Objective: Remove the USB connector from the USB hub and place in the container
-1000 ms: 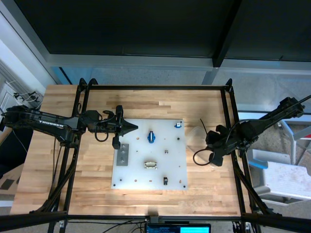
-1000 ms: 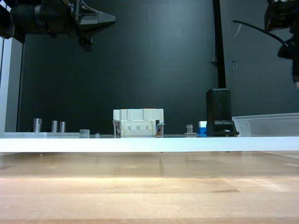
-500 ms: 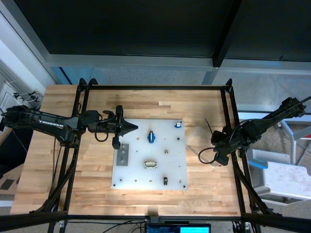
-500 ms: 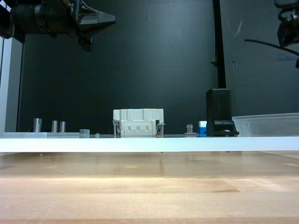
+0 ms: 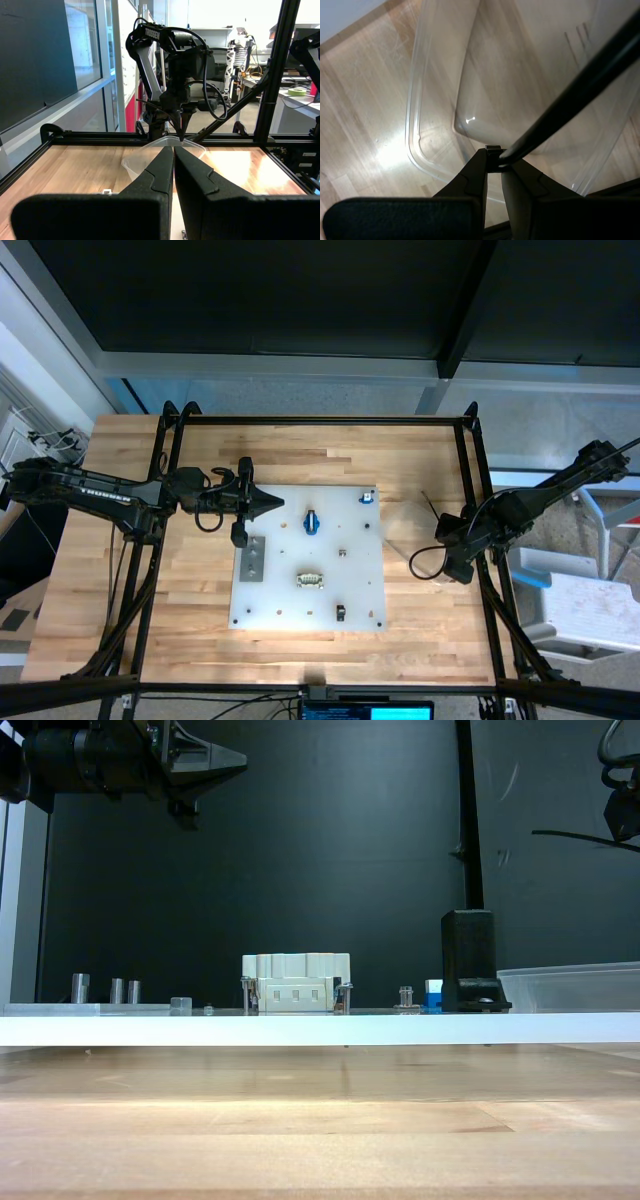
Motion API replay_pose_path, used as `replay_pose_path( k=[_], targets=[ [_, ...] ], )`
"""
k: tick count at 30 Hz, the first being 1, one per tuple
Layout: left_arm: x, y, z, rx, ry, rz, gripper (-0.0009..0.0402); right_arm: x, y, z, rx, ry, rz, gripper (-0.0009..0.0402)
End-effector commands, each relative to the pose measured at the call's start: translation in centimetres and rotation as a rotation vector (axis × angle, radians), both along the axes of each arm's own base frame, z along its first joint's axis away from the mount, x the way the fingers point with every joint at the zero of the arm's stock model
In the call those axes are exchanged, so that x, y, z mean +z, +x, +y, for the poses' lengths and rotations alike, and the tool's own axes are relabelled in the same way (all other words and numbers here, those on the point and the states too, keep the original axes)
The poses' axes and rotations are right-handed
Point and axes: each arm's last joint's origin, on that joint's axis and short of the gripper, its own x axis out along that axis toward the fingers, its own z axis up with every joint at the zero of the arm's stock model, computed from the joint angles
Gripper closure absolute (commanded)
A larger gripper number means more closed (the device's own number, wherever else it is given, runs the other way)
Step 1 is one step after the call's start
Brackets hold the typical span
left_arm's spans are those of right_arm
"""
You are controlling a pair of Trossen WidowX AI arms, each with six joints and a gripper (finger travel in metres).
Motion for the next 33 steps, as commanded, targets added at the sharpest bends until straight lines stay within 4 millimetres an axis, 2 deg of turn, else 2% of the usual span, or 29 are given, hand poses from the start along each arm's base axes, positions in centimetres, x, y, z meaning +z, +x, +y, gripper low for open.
replay_pose_path(
  k=[1, 9, 25, 33],
  targets=[
    [-0.01, 0.01, 0.01, 0.0, 0.0, 0.0, 0.0392, 0.0, 0.01, 0.01, 0.001, -0.002, -0.002, 0.0393],
    [0.0, 0.01, 0.01, 0.0, 0.0, 0.0, 0.0392, -0.05, -0.01, -0.01, 0.002, -0.004, 0.001, 0.0383],
    [-0.01, 0.01, 0.0, 0.0, 0.0, 0.0, 0.0392, -0.17, 0.17, 0.1, 0.0, -0.008, 0.009, 0.0265],
    [-0.01, 0.01, 0.0, 0.0, 0.0, 0.0, 0.0392, -0.12, 0.34, 0.15, -0.02, -0.007, -0.013, 0.0247]
  ],
)
